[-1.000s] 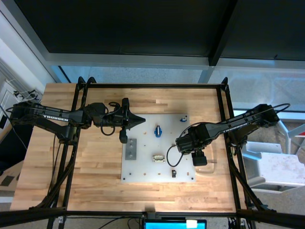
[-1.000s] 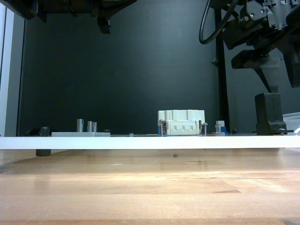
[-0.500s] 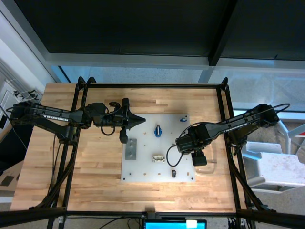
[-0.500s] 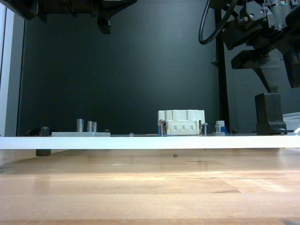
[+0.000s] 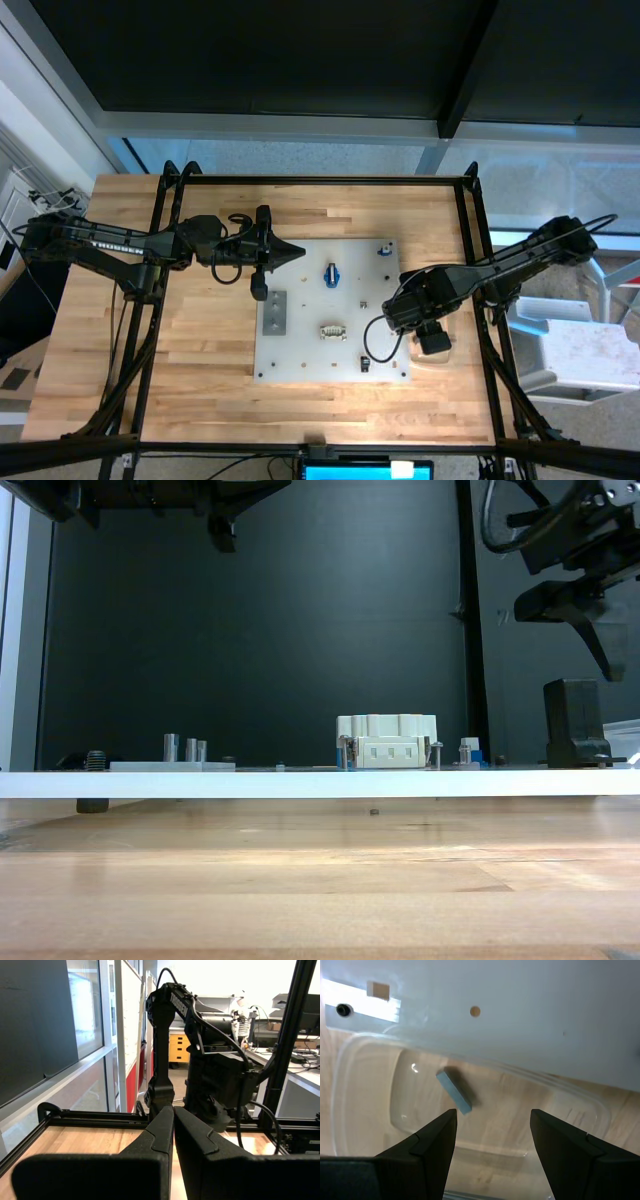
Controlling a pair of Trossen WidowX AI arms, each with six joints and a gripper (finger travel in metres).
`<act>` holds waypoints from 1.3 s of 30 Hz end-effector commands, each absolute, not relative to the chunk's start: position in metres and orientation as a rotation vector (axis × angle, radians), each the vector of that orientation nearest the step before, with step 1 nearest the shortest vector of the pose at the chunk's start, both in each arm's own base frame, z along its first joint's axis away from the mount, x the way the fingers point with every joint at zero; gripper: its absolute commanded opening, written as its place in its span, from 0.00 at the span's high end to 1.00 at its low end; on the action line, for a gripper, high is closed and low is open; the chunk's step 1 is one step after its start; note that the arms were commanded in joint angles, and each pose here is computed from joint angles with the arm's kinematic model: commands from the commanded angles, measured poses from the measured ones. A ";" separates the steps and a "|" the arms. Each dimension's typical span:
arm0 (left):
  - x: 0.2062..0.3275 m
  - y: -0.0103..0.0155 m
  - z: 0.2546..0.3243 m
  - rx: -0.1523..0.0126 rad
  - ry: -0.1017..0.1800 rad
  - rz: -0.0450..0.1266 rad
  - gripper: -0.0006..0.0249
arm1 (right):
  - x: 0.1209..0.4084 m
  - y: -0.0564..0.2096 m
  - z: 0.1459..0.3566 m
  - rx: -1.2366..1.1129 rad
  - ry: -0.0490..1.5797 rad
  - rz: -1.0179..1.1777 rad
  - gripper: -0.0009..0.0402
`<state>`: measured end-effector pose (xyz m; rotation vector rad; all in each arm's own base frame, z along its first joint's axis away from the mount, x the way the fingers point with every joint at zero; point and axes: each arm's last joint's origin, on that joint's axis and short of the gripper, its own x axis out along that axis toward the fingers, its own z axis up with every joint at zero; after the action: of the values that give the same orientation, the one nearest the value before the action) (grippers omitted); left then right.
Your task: Pick the 16mm bar and place in it's hole on the taskboard
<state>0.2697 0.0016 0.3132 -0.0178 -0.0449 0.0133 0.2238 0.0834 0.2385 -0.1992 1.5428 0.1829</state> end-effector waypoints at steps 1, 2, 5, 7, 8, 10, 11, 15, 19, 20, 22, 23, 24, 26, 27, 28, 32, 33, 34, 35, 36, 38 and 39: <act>0.270 0.0016 0.3132 -0.018 -0.045 0.013 0.98 | 0.214 0.085 0.236 -0.252 1.520 0.234 0.48; 0.270 0.0017 0.3133 -0.018 -0.045 0.013 0.98 | 0.212 0.085 0.236 -0.272 1.514 0.255 0.48; 0.270 0.0017 0.3133 -0.018 -0.045 0.013 0.98 | 0.203 0.085 0.235 -0.316 1.500 0.303 0.48; 0.270 0.0016 0.3132 -0.018 -0.045 0.013 0.98 | 0.196 0.085 0.233 -0.346 1.492 0.333 0.48; 0.270 0.0017 0.3132 -0.018 -0.045 0.013 0.98 | 0.193 0.085 0.232 -0.366 1.487 0.351 0.48; 0.270 0.0016 0.3133 -0.018 -0.045 0.013 0.98 | 0.190 0.086 0.229 -0.394 1.473 0.362 0.48; 0.270 0.0016 0.3133 -0.018 -0.046 0.013 0.98 | 0.188 0.086 0.228 -0.399 1.466 0.368 0.48; 0.270 0.0016 0.3132 -0.018 -0.045 0.013 0.98 | 0.183 0.088 0.223 -0.430 1.445 0.403 0.48; 0.270 0.0017 0.3133 -0.018 -0.045 0.013 0.98 | 0.182 0.089 0.222 -0.440 1.442 0.410 0.48; 0.270 0.0016 0.3133 -0.018 -0.045 0.013 0.98 | 0.182 0.089 0.222 -0.443 1.436 0.414 0.48; 0.270 0.0017 0.3133 -0.018 -0.045 0.013 0.98 | 0.183 0.091 0.219 -0.458 1.416 0.436 0.48; 0.270 0.0016 0.3132 -0.018 -0.045 0.013 0.98 | 0.183 0.093 0.216 -0.465 1.407 0.448 0.48; 0.270 0.0017 0.3132 -0.018 -0.045 0.013 0.98 | 0.183 0.094 0.212 -0.467 1.405 0.460 0.48; 0.270 0.0016 0.3133 -0.018 -0.045 0.013 0.98 | 0.182 0.096 0.204 -0.470 1.412 0.474 0.48; 0.270 0.0016 0.3133 -0.018 -0.046 0.013 0.98 | 0.182 0.097 0.200 -0.465 1.414 0.485 0.48; 0.270 0.0016 0.3133 -0.018 -0.045 0.013 0.98 | 0.183 0.098 0.197 -0.472 1.413 0.491 0.48; 0.270 0.0016 0.3132 -0.018 -0.045 0.013 0.98 | 0.182 0.099 0.188 -0.488 1.382 0.512 0.48; 0.270 0.0016 0.3132 -0.018 -0.045 0.013 0.98 | 0.182 0.098 0.186 -0.498 1.379 0.521 0.48; 0.270 0.0016 0.3132 -0.018 -0.045 0.013 0.98 | 0.181 0.098 0.184 -0.506 1.379 0.527 0.48; 0.270 0.0017 0.3133 -0.018 -0.046 0.013 0.98 | 0.180 0.097 0.182 -0.514 1.382 0.533 0.48; 0.270 0.0016 0.3134 -0.018 -0.046 0.013 0.98 | 0.179 0.097 0.180 -0.526 1.386 0.540 0.48; 0.270 0.0017 0.3133 -0.018 -0.045 0.013 0.98 | 0.178 0.096 0.176 -0.537 1.387 0.534 0.48; 0.270 0.0016 0.3133 -0.018 -0.045 0.013 0.98 | 0.179 0.096 0.175 -0.537 1.388 0.535 0.48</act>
<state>0.2697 0.0016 0.3132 -0.0178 -0.0449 0.0130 0.1778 0.0961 0.1763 -0.5363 1.3895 0.5377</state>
